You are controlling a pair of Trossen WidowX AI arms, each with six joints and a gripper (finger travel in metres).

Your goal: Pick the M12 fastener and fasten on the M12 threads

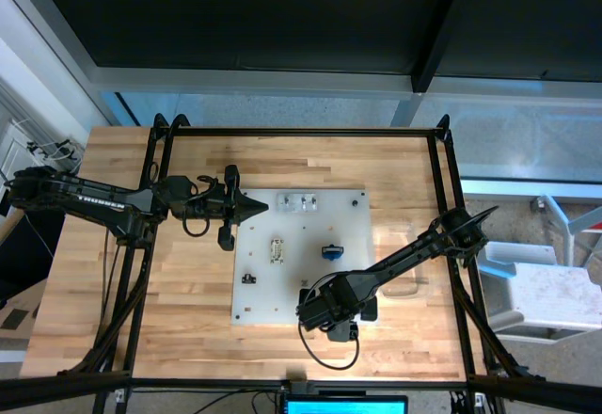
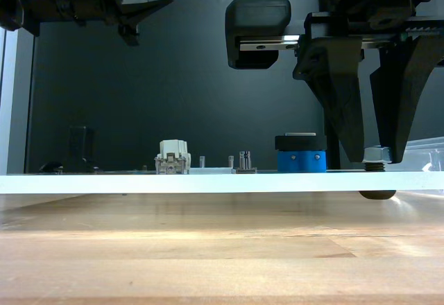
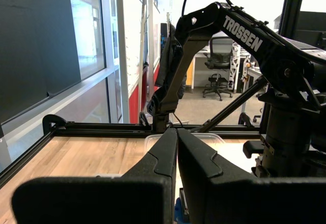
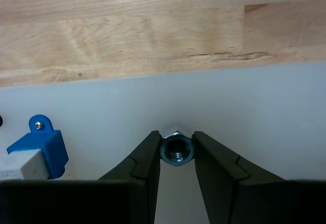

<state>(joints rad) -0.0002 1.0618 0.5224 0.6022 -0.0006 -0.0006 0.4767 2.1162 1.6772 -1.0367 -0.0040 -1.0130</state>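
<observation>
Hovering over the far left edge of the white board (image 1: 273, 287), the left gripper (image 1: 261, 207) hangs well above the wooden table (image 1: 169, 282). Its two fingers are pressed together with only a thin seam between them, and they hold nothing. On the board to its right stands a beige connector (image 2: 173, 158). Next comes a short silver post (image 2: 244, 161), and then a blue block (image 2: 300, 159) with a black cap. Further right, near the board's near right edge, the right gripper (image 2: 377, 149) points straight down from its arm (image 1: 414, 249), which reaches in from the table's right side. Its jaws are drawn in narrow and clamp the nut (image 4: 177, 150) from both sides. The right wrist view shows the nut's threaded hole facing up between the two black fingertips (image 4: 147, 150). In the low view the nut sits level on top of the stud (image 2: 377, 167), and a few of the stud's black ribs show just under it, so it is on its stud but not run all the way down. From above, the gripper's body hides both the nut and the stud. A clear tray (image 2: 424, 154) shows behind and just to the right of the right-hand finger in the low view.
</observation>
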